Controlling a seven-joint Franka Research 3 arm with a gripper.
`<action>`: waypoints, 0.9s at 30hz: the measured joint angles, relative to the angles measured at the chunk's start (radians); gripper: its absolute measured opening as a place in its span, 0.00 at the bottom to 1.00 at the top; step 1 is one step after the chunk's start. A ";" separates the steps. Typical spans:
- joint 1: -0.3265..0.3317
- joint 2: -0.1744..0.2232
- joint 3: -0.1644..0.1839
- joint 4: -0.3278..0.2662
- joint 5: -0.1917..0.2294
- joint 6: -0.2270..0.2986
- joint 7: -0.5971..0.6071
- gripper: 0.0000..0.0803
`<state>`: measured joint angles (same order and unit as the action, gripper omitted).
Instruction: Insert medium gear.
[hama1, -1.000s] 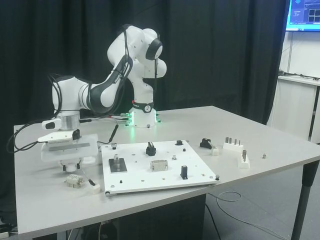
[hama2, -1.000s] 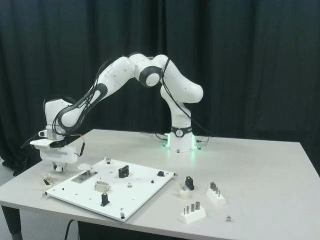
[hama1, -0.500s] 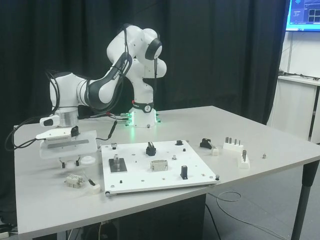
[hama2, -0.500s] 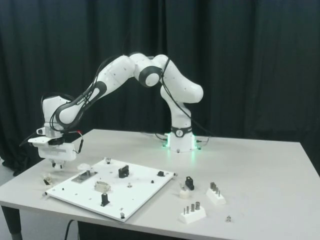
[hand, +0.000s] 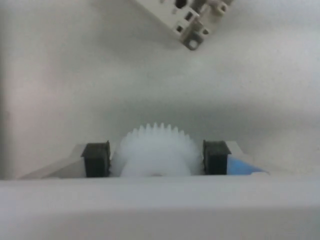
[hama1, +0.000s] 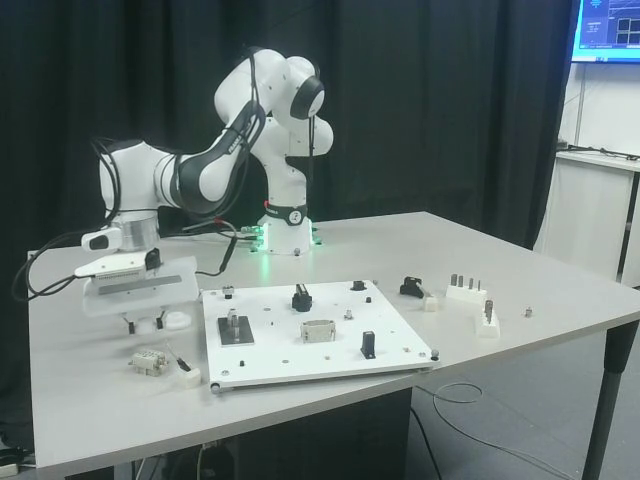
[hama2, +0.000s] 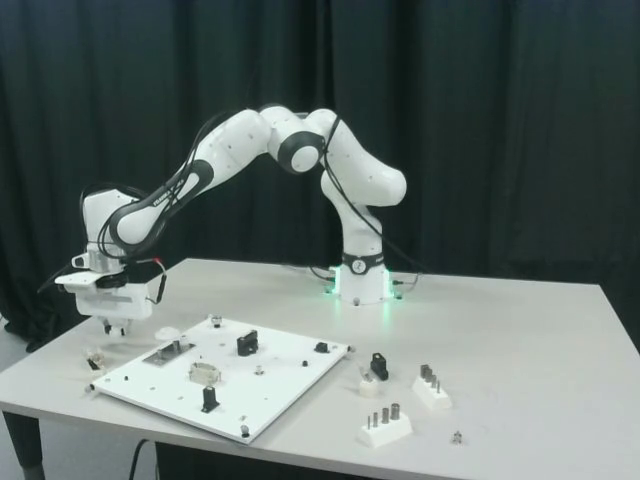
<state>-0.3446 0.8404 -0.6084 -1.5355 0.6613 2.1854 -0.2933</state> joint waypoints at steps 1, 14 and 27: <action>0.001 -0.002 0.000 0.001 0.000 -0.006 0.002 0.50; 0.030 -0.035 0.000 0.000 0.000 -0.095 0.040 0.50; 0.088 -0.059 -0.009 -0.039 -0.003 -0.139 0.085 0.50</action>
